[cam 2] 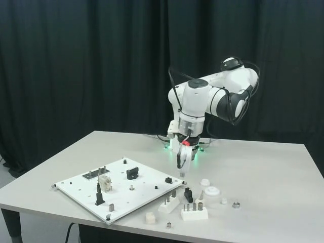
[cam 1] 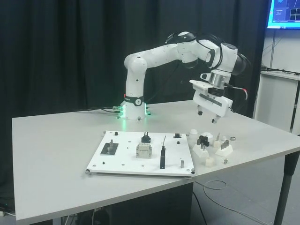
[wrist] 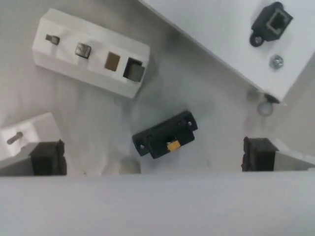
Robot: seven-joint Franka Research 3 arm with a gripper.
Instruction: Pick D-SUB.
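1. We count one white arm [cam 1: 154, 51] and one gripper [cam 1: 207, 115], which hangs above the counter [cam 1: 51, 145], well clear of every part; its jaws stand apart with nothing between them.
2. We count one black D-SUB [wrist: 165, 134], lying flat on the grey counter, directly under the gripper in the wrist view, touching nothing around it. In the first room view it shows as a small black part [cam 1: 203, 139] among the white holders, just beside the board's near corner; in the second room view it sits at [cam 2: 188, 194].
3. We count one white board [cam 1: 126, 161] on the counter, carrying several small black and grey fittings.
4. Beside the board we count at least three white holder blocks. The long one [wrist: 91, 52] shows four sockets in the wrist view, each with a small insert.
5. The wrist view alone shows a black network-type socket [wrist: 271, 22] and a nut [wrist: 276, 61] on the board's corner, and the two black fingertips [wrist: 48, 158] at either side.
6. The room views alone show the arm's base with a green light [cam 1: 123, 111], two white round parts [cam 2: 208, 186] and a small ring [cam 2: 236, 205] on the counter.
7. Black curtains [cam 2: 76, 61] hang behind the counter; the first room view adds a screen [cam 1: 284, 13] and a white cabinet [cam 1: 277, 98].
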